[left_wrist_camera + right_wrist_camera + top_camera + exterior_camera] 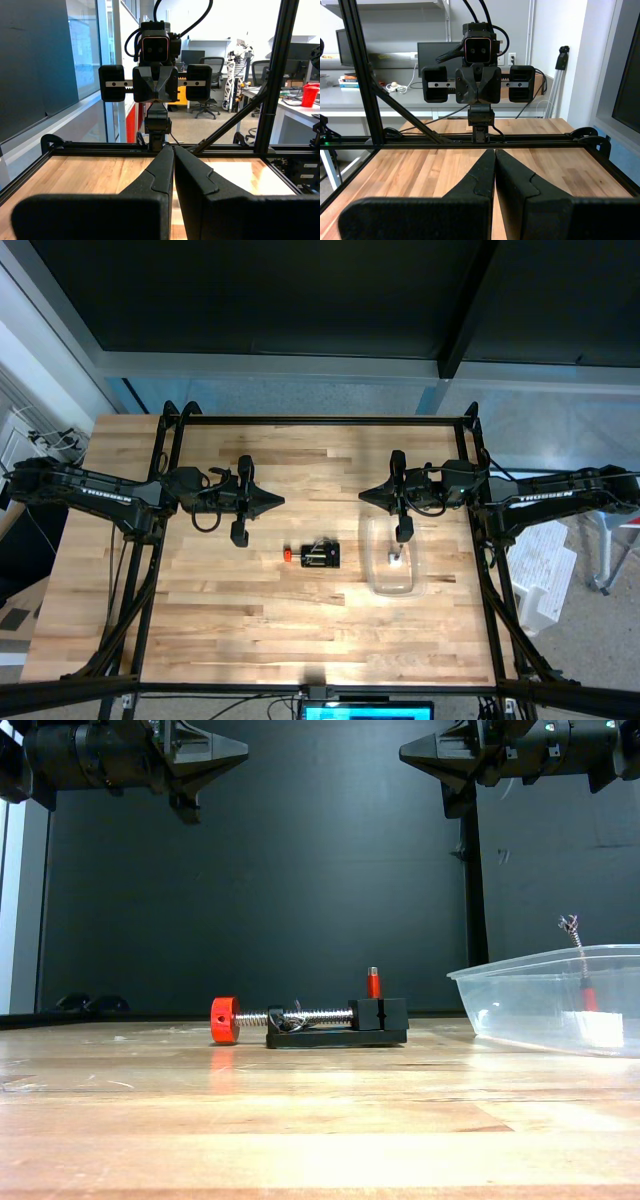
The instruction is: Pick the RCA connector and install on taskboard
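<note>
Wooden table (250, 610), RCA connector (396, 558) in clear tray (378, 582), right pincer (364, 496) raised nearby, left pincer (280, 501) raised opposite, both pressed together

taskboard (322, 556): on the table (200, 620), roughly midway between the two arms and a bit toward the near edge, with its knob (288, 555) sticking out at the left end

tray (385, 575): on the table just right of the taskboard, not touching it, below the right arm

RCA connector (397, 558): inside the tray, around its middle, wire end poking up over the rim

left gripper (280, 501): up in the air, behind and left of the taskboard, pointing inward, fingers together

right gripper (362, 496): also up high, behind the tray's far-left corner, pointing inward, fingers together

tips: facing each other, well apart, with the taskboard in front of the gap
</note>
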